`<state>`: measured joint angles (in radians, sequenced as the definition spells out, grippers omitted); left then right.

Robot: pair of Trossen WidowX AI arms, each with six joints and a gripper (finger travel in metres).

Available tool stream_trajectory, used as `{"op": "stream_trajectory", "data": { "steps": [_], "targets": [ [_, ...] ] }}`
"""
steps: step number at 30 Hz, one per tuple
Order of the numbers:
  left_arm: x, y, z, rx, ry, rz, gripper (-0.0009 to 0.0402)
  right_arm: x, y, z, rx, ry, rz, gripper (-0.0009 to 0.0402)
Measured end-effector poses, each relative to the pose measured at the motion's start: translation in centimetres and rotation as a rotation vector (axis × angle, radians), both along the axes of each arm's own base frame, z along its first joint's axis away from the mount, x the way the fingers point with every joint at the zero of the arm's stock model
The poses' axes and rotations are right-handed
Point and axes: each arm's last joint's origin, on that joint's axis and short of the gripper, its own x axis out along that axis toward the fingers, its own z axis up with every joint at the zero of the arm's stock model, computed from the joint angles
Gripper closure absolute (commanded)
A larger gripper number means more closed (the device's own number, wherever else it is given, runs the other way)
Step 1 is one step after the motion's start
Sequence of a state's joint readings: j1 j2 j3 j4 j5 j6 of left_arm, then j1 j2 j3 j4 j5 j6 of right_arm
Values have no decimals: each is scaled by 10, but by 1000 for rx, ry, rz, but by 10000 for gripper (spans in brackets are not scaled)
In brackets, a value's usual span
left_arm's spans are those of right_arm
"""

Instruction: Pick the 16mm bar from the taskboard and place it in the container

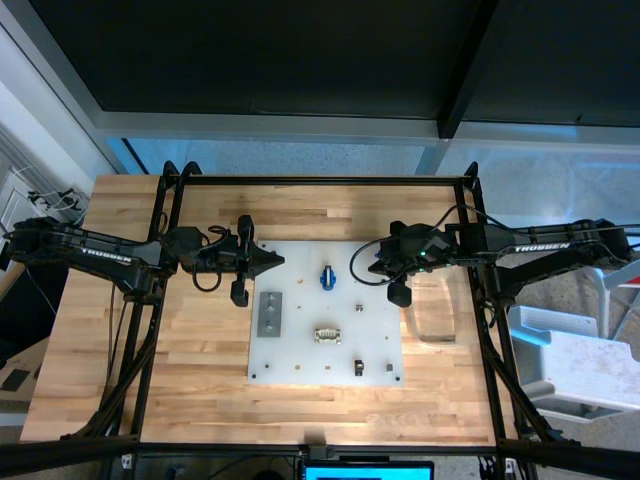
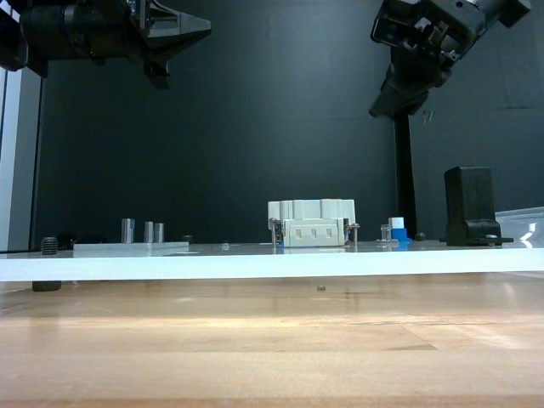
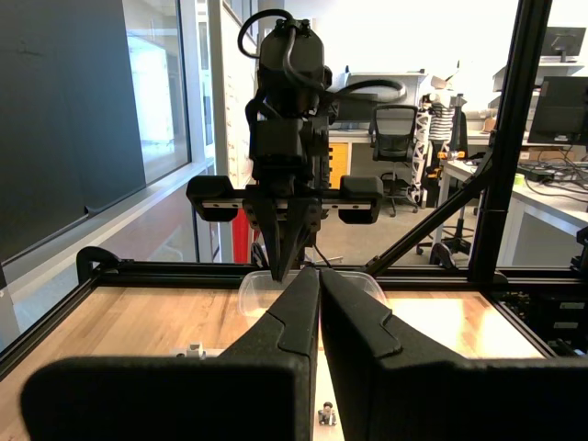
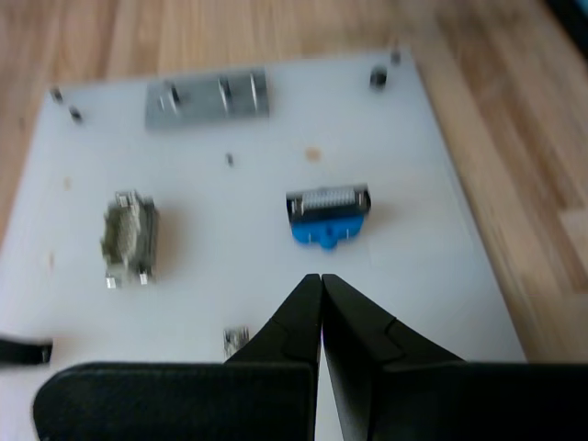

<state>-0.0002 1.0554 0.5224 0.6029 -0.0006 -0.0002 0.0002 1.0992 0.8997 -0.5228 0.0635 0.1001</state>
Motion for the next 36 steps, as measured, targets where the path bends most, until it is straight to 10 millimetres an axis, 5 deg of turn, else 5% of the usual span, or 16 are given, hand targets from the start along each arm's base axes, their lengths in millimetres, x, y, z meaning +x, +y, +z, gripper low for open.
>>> {"op": "stream_trajectory", "data": {
  "steps": [19,36],
  "targets": [
    [0,0,0,0,0,0,393,11,1,-7,18,382,15,393],
    [0,0,0,0,0,0,393,17,2,-5,37,505,20,393]
  ]
}}
